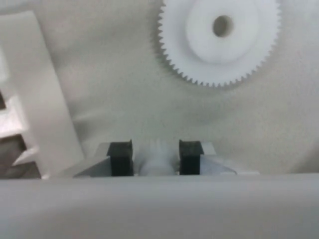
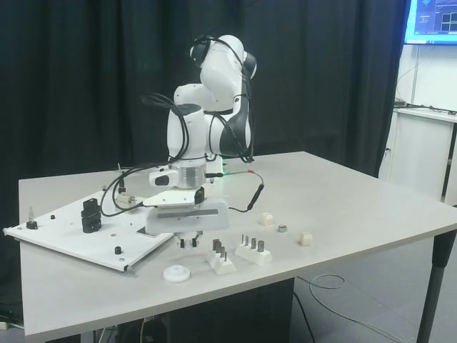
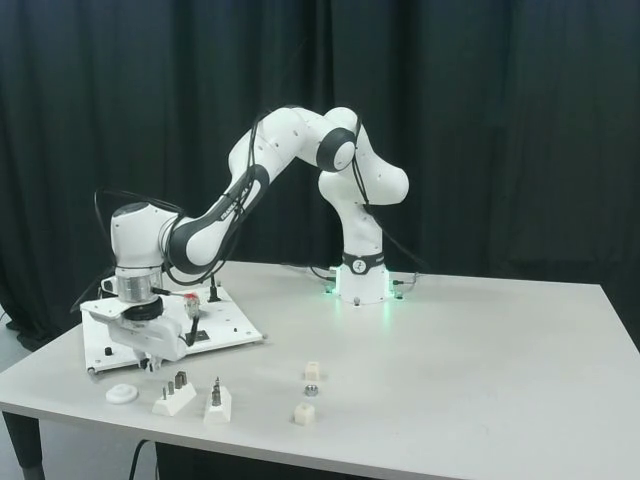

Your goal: Insert small gear.

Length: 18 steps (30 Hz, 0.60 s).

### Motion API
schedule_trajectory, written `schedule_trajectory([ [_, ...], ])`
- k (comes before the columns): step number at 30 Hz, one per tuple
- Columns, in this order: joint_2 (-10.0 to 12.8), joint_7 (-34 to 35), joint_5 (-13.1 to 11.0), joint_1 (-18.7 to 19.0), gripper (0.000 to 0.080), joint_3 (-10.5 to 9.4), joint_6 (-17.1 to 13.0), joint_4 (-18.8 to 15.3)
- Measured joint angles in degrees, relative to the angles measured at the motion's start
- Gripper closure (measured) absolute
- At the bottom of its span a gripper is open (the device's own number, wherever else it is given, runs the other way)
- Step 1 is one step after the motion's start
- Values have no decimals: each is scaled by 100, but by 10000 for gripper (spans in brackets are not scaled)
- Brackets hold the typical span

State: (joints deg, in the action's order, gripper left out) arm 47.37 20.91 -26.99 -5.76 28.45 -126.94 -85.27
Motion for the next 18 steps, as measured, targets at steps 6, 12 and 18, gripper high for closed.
schedule_trajectory([
  [6,0,199,0,-2,607,57,0,27],
  [12,-2,344,0,-3,607,133,10,44],
  [18,-30,481,0,-3,607,246,120,44],
])
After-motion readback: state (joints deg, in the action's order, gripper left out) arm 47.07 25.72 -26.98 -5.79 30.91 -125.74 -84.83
